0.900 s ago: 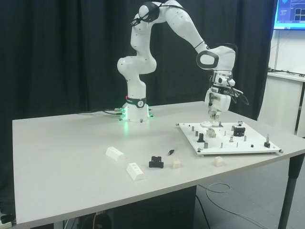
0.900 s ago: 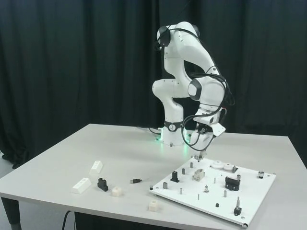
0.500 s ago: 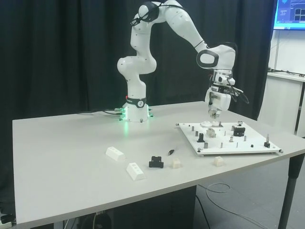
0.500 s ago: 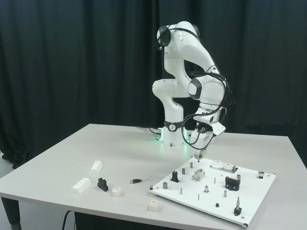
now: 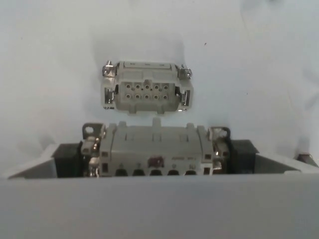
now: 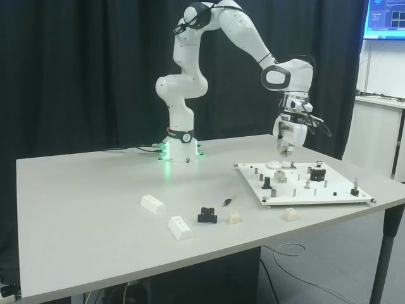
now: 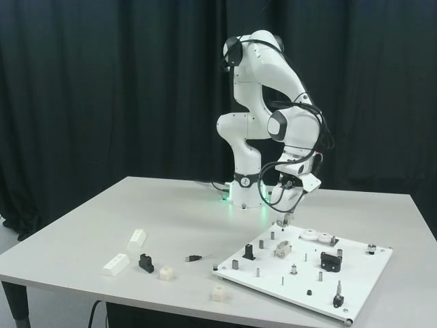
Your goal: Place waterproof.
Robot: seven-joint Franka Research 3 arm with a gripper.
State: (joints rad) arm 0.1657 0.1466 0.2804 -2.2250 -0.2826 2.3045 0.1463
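In the wrist view my gripper [image 5: 155,160] is shut on a grey multi-pin waterproof connector [image 5: 155,144], with a dark pad pressing each of its ends. Below it, a matching grey socket [image 5: 146,92] with screw tabs lies on the white board [image 5: 50,59]. From the room cameras, the gripper [image 6: 284,151] [image 7: 282,223] hangs a short way above the board's [image 6: 335,194] [image 7: 362,287] back left part. The socket [image 7: 282,250] sits on the board a little nearer the front than the gripper.
Small black and grey fixtures and pegs stand over the board. On the table lie two white blocks [image 6: 152,203] [image 6: 180,227], a black part [image 6: 207,215], a small plug [image 6: 226,201] and two pale cubes [image 6: 234,217] [image 6: 290,214]. The arm's base [image 6: 180,151] glows green.
The gripper has risen slightly above the board with the connector still held. Nothing on the table has moved.
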